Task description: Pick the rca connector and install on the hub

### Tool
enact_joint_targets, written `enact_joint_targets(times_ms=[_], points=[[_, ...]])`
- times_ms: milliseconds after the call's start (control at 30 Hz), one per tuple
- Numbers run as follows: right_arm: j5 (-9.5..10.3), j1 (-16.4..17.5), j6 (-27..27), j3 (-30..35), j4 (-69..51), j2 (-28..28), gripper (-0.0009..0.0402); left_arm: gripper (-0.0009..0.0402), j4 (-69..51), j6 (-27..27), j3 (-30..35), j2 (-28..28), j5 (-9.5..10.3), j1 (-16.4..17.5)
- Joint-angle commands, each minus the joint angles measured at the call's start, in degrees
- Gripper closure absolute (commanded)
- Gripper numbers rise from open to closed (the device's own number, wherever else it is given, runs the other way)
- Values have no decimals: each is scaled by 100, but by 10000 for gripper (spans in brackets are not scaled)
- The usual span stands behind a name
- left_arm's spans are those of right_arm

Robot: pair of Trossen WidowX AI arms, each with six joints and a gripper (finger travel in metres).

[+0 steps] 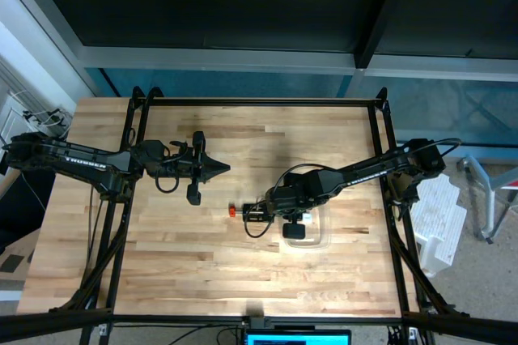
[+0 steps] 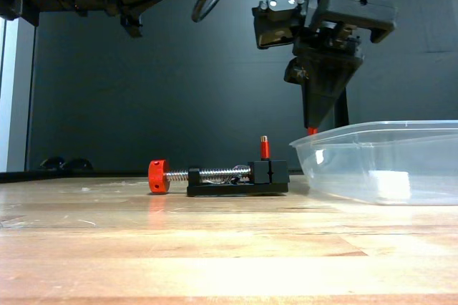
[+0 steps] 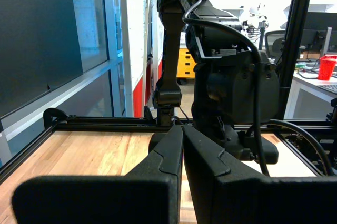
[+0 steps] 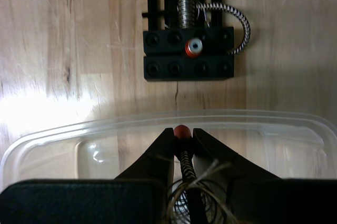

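Right gripper (image 2: 312,120) pinches the red-tipped rca connector (image 4: 182,131) above the clear plastic tray (image 2: 429,127); I'd centre it plumb over the upright red post (image 4: 194,47) on the black rectangular hub (image 4: 188,69); left gripper (image 1: 220,168), pressed together, hangs parked high.

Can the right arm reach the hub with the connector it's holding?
Probably yes. The right gripper, shut on the rca connector, hangs above the clear tray's rim, with open air between it and the hub just beside. The left gripper, shut, is parked high and away.
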State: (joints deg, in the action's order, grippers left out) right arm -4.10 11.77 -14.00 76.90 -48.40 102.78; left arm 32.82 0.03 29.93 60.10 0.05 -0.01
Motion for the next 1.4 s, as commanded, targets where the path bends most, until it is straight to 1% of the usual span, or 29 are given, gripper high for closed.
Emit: enact_joint_targets(times_ms=[33, 267, 1033, 1200, 1400], points=[[7, -7, -4, 127, -52, 105, 393, 393, 2, -2, 2, 2, 0, 0], [15, -15, -28, 328, -101, 273, 393, 393, 2, -2, 2, 2, 0, 0], [15, -15, -52, 326, -166, 275, 393, 393, 2, -2, 2, 2, 0, 0], [15, -15, -50, 282, -162, 245, 393, 393, 2, -2, 2, 2, 0, 2], [17, -15, -44, 98, -140, 63, 393, 393, 2, -2, 2, 2, 0, 0]])
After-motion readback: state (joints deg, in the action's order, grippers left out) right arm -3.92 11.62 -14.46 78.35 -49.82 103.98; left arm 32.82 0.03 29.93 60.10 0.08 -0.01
